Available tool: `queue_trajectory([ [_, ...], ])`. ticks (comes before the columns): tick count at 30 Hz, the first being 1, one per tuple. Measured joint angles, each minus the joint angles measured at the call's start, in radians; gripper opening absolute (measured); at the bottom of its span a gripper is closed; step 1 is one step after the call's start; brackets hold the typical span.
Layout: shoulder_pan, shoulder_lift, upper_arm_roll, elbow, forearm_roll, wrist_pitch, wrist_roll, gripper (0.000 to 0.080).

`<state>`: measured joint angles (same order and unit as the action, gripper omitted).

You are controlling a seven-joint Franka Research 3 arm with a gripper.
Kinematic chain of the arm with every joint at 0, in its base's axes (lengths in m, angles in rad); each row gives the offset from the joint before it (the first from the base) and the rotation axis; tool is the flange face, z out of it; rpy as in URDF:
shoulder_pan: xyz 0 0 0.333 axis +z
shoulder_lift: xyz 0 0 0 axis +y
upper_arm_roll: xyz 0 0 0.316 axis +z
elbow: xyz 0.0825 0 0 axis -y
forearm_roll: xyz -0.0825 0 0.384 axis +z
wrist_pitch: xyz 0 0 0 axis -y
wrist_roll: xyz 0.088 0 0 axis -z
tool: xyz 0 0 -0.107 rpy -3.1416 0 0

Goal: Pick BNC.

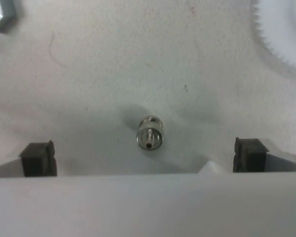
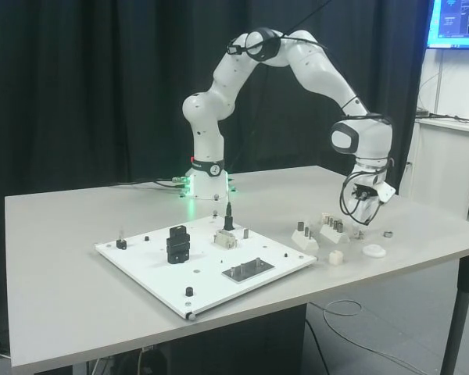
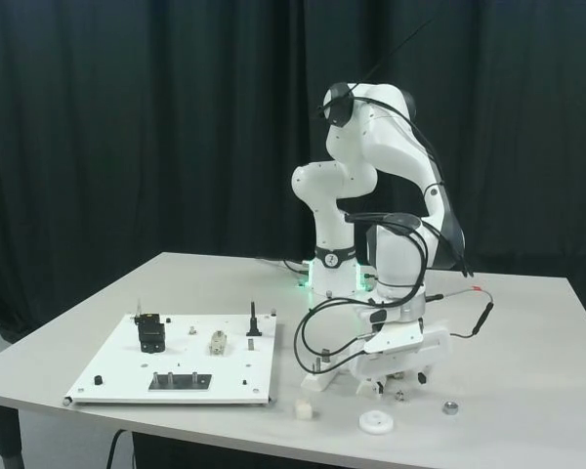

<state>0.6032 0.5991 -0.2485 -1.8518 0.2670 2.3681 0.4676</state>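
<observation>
In the wrist view we see the tool (image 1: 144,157) with its two black fingertips (image 1: 38,159) spread wide, one on each side of the BNC (image 1: 149,132). The BNC stands alone on the grey counter (image 1: 113,64), between the fingertips and touching neither. A white toothed gear (image 1: 286,29) shows at one corner of this picture, well apart from the BNC.

In the first room view we see the white arm (image 2: 297,62) reaching down over the far right part of the counter (image 2: 78,234). The tool (image 2: 365,207) hangs just above the surface, near a row of small white holders (image 2: 320,230). The gear (image 2: 374,251) lies close by, and the white board (image 2: 211,262) with its fittings sits to the left.

In the second room view the tool (image 3: 396,381) is low over the counter (image 3: 527,342), beside the board (image 3: 176,376). The BNC (image 3: 400,394) is a small shape directly under it, with the gear (image 3: 376,422) nearer the front edge.
</observation>
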Motion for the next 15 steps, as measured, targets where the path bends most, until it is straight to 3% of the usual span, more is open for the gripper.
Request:
queue_trajectory([
  [15, -0.006, 0.030, 0.000, 0.020, 0.000, 0.010, -0.031, 0.0800],
])
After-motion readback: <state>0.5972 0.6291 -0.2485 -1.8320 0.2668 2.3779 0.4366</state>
